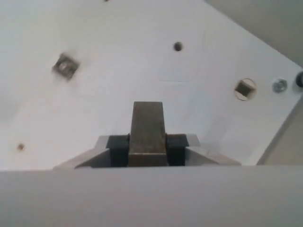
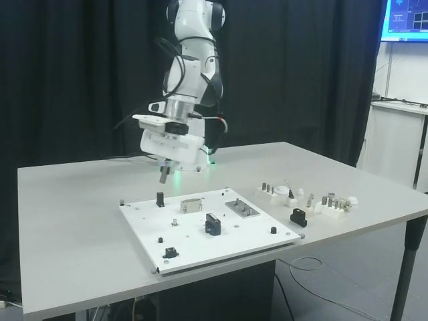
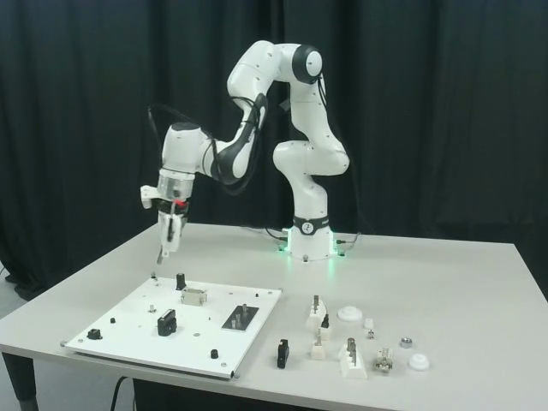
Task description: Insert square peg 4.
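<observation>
A white Franka arm is reaching out from its base at the back of a grey table and holding its gripper in the air above the far corner of a white board. The jaws are pinching a square peg, which is hanging straight down from between the black fingertips; in the wrist view the peg is filling the gap between them, so the jaws are standing only as far apart as the peg is wide. The peg's lower end is floating clear of the board, touching nothing. On the board, a square socket is lying at about ten o'clock from the peg in the wrist view, and a round hole with a square part inside is lying at about two o'clock. Small black fixtures and a grey block are standing on the board. At three o'clock from the board in the first room view, white holders are carrying small upright pegs and parts.
</observation>
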